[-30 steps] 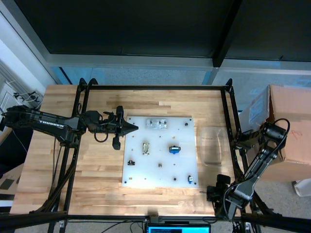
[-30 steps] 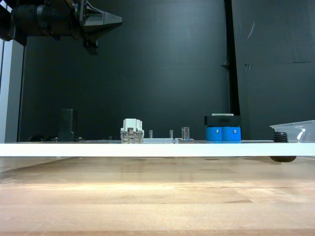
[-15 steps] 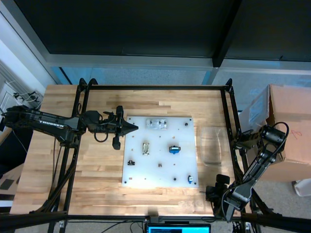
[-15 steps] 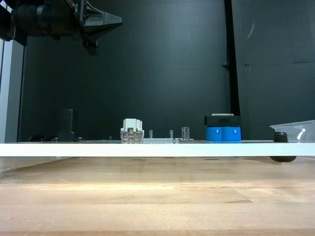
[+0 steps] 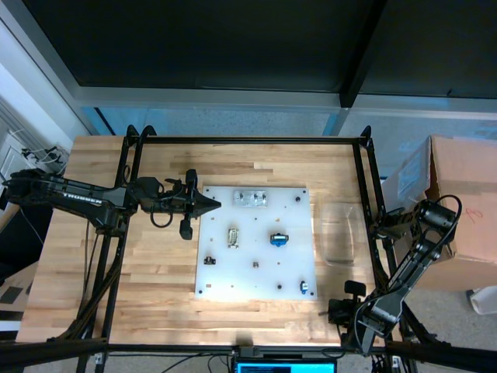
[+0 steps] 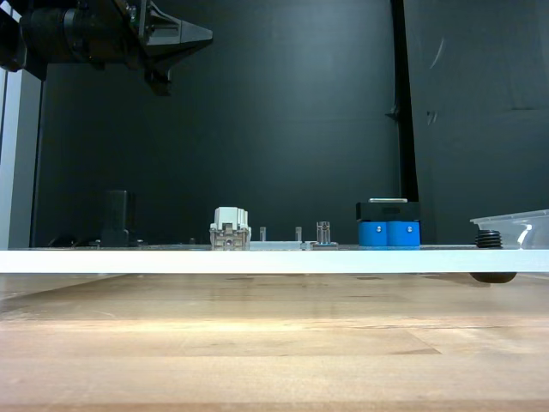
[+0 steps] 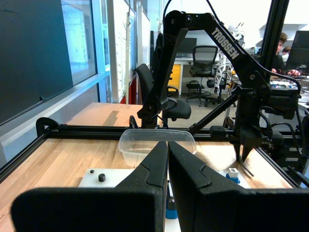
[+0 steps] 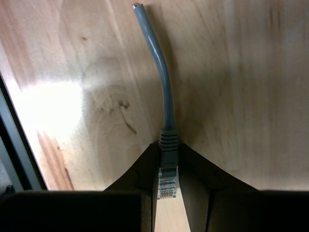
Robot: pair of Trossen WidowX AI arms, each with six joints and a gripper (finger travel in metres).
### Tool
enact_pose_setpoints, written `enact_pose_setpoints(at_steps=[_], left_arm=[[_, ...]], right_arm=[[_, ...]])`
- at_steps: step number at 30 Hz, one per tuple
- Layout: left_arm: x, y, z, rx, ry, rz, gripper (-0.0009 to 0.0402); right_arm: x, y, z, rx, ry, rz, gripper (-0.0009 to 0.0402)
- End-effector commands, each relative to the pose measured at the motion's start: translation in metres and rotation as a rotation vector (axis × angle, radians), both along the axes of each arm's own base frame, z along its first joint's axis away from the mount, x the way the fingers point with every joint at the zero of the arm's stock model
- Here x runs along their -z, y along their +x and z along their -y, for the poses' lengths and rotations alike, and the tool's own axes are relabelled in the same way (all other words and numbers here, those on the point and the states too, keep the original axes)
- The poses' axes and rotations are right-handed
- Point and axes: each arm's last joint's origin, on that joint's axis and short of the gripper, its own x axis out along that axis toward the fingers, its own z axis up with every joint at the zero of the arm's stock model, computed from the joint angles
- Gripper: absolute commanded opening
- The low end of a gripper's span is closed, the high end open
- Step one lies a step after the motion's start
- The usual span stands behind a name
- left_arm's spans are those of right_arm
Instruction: Remove the RJ45 connector from the taskboard and place in the container
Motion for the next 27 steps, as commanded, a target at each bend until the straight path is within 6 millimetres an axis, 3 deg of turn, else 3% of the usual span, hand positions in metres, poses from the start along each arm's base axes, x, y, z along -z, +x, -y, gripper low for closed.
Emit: enact_pose_setpoints(at_steps=[1,6,13,22,27], left_arm=[[0.000,0.000,0.000,0.000,0.000,0.000,0.0000],[0.000,0.000,0.000,0.000,0.000,0.000,0.0000],[0.000,0.000,0.000,0.000,0.000,0.000,0.0000],[0.000,0.000,0.000,0.000,0.000,0.000,0.0000],[0.000,0.000,0.000,0.000,0.000,0.000,0.0000]], right_arm=[[-0.008,-0.003,0.005,-0.001,-0.019,-0.008,0.0011],[-0.028,-0.003,0.017,0.016,-0.013,-0.001,-0.0001],[-0.058,0.001,0.048,0.074,-0.065,0.015,0.0000],[-0.099,0.008,0.106,0.180,-0.117,0.075,0.0000],[-0.109,0.009,0.146,0.304,-0.138,0.077,0.0000]])
